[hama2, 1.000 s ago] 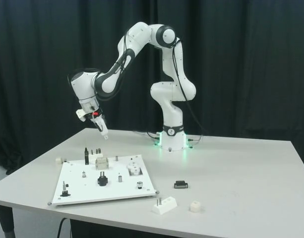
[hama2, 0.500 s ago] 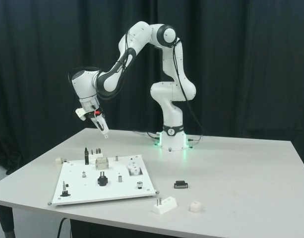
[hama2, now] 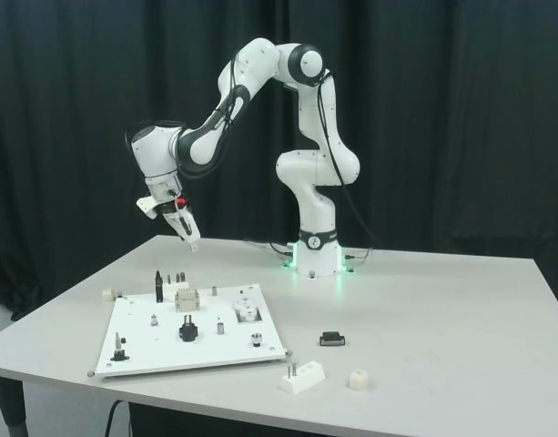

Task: Pick round peg 1.

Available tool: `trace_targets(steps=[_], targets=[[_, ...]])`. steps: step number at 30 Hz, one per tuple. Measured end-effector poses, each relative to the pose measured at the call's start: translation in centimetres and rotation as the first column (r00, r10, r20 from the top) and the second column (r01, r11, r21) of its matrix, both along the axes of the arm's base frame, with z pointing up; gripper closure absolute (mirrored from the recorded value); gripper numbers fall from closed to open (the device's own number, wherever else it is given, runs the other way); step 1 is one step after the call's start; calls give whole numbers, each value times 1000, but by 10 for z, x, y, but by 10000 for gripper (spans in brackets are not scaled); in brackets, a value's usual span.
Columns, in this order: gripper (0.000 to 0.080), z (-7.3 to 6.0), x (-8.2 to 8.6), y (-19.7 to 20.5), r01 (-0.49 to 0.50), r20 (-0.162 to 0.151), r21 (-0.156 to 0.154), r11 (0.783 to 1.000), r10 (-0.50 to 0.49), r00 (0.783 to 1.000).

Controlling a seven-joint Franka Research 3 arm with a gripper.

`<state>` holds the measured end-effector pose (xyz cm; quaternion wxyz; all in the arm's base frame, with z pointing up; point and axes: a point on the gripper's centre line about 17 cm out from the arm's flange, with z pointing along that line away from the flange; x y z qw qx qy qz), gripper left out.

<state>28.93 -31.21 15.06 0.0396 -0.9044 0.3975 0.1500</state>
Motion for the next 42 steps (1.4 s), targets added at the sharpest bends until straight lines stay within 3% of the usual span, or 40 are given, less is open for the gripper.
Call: trace_targets(steps=[13, 17, 21, 29, 37, 42], targets=[[3, 9, 25, 20, -31, 75, 43, 999, 28, 997], [3, 11, 45, 35, -65, 114, 57, 996, 58, 992], [3, 12, 76, 56, -101, 165, 57, 993, 91, 982], [3, 13, 141, 103, -220, 236, -13, 975, 217, 947], [3, 7, 195, 143, -273, 260, -102, 956, 291, 921], [3, 1, 227, 167, -254, 269, -138, 957, 283, 921]])
